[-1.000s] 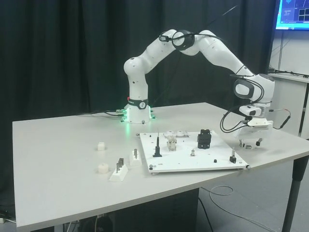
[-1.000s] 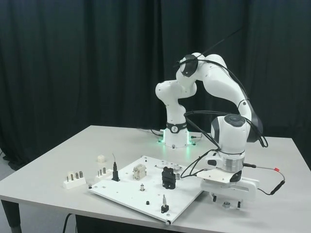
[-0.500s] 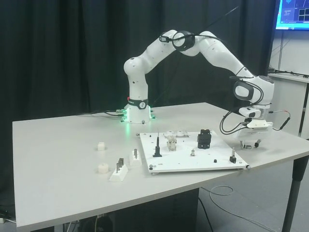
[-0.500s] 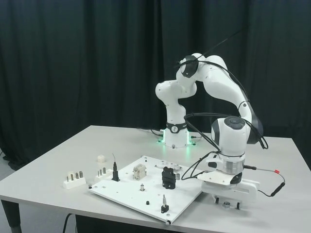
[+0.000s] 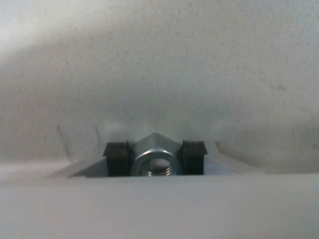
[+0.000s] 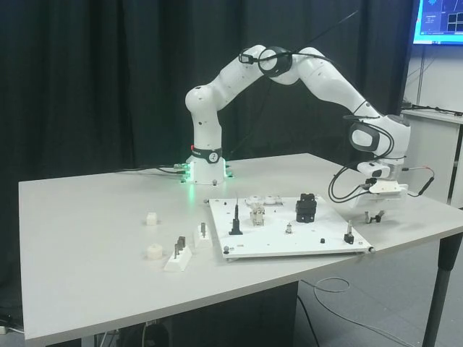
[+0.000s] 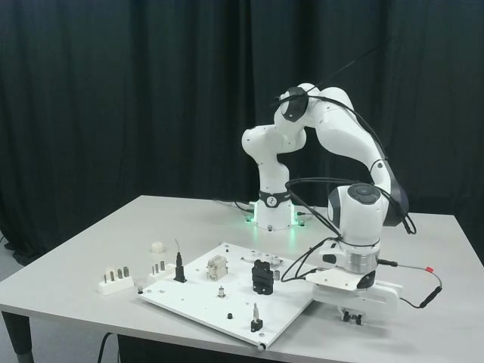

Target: Pick bolt 4.

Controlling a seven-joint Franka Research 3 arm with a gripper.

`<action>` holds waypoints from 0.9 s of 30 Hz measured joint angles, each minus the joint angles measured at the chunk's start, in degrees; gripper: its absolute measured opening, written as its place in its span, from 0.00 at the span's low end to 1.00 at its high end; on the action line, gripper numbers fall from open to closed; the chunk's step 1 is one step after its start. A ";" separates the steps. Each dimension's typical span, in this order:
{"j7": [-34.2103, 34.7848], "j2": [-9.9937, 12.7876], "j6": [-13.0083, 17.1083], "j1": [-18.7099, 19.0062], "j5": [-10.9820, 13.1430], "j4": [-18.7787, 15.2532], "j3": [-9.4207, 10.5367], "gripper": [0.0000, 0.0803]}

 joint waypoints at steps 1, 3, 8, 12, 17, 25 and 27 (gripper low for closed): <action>-0.12 0.00 0.00 -0.04 0.00 0.00 0.00 0.50; -0.31 0.00 0.01 -0.12 0.00 0.00 -0.01 0.50; -0.71 -0.01 0.00 -0.32 0.00 0.19 -0.01 0.50; -0.79 -0.19 -0.21 -0.53 -0.01 0.70 -0.07 0.50; -0.82 -0.75 -1.58 -0.84 -0.03 1.49 -0.19 0.50; -0.83 -1.47 -4.34 -0.91 -0.04 2.88 -0.85 0.28; -0.83 -1.55 -4.84 -0.94 -0.03 3.17 -0.94 0.28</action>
